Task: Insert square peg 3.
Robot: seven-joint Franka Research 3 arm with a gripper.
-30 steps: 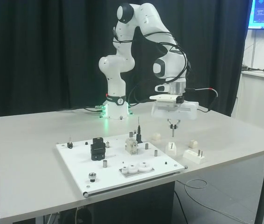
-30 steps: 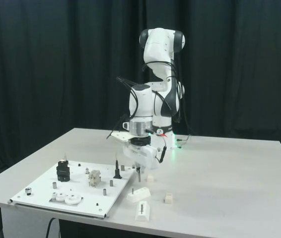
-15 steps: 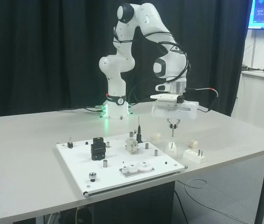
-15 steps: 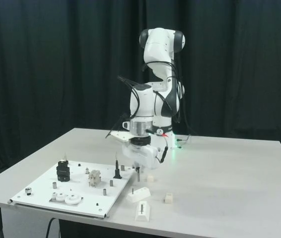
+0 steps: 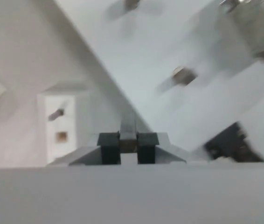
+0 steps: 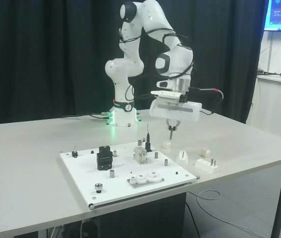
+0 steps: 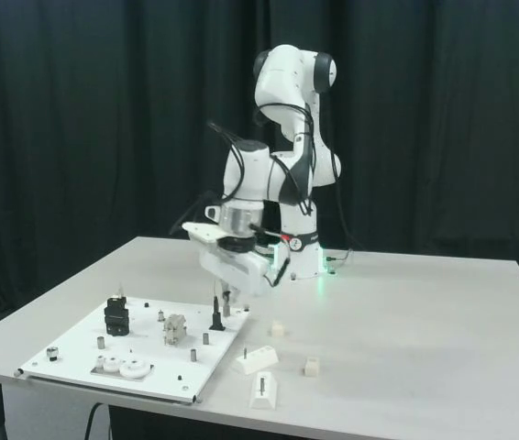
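Observation:
My gripper (image 6: 171, 128) hangs above the table between the white board (image 6: 81, 163) and the white holder blocks. It is shut on a thin grey square peg (image 5: 128, 133) that points down. In the wrist view the black pads (image 5: 108, 147) press the peg from both sides. Under them lie the board's edge (image 5: 169, 46) and a white holder block (image 5: 61, 126) with a square hole. From the second room view the gripper (image 7: 227, 296) is over the board's (image 7: 76, 362) far right corner, beside a black upright post (image 7: 215, 316).
The board carries a black block (image 6: 104, 156), a grey metal block (image 6: 140, 153), white gears (image 6: 143, 178) and several small pins. Beside it on the table stand two white holder blocks (image 6: 181, 156) (image 6: 206, 164) and two small white cubes (image 6: 166, 145) (image 6: 205, 152).
The arm has swung away from the holder blocks toward the board, carrying the peg with it. The gripper sits slightly higher than before.

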